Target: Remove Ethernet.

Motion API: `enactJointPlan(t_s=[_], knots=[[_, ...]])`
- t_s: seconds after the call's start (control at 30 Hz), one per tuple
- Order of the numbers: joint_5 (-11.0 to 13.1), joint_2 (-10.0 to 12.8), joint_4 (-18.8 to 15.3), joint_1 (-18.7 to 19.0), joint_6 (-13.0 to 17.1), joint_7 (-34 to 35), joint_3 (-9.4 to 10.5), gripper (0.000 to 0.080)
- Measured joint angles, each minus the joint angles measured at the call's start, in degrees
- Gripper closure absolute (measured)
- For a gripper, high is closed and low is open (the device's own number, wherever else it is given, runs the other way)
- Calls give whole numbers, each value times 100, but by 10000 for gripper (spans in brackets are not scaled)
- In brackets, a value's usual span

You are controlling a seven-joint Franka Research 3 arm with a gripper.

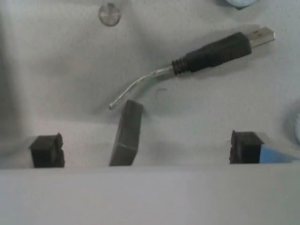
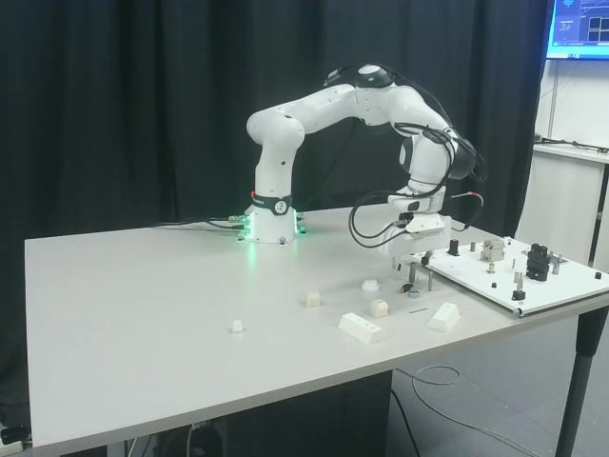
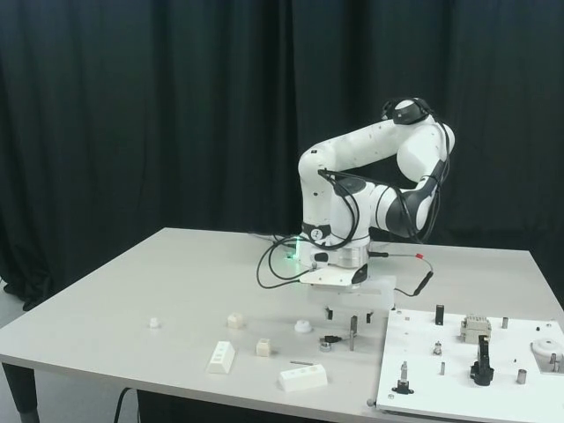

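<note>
Starting with the grey counter (image 2: 143, 314), we see the white arm (image 2: 324, 109) bent down over its near side, just beside the white board (image 2: 476, 276) that carries small black fittings. Several white blocks (image 2: 361, 327) lie scattered on the counter near the arm. The jaws stand wide apart, holding nothing. Below them in the wrist view lies a cable plug (image 1: 218, 51), which looks like a USB type with a black body and bare metal tip, flat on the counter. A small black bar (image 1: 126, 133) sits between the fingertips (image 1: 47, 151), touching neither.
</note>
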Motion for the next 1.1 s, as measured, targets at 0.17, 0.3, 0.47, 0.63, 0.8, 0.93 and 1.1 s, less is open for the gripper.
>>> enactJointPlan(t_s=[0.17,0.3,0.47,0.63,0.8,0.93,1.1], knots=[[-6,0,1,-2,-12,-15,-35,17],[-11,0,1,-2,-41,-16,-69,5],[-23,0,1,-3,-77,-16,-97,3],[-43,0,1,-4,-133,-16,-138,3],[-54,0,0,-4,-168,-16,-166,3],[-69,0,1,-4,-195,-17,-182,3],[-79,0,1,-4,-225,-30,-203,3]])
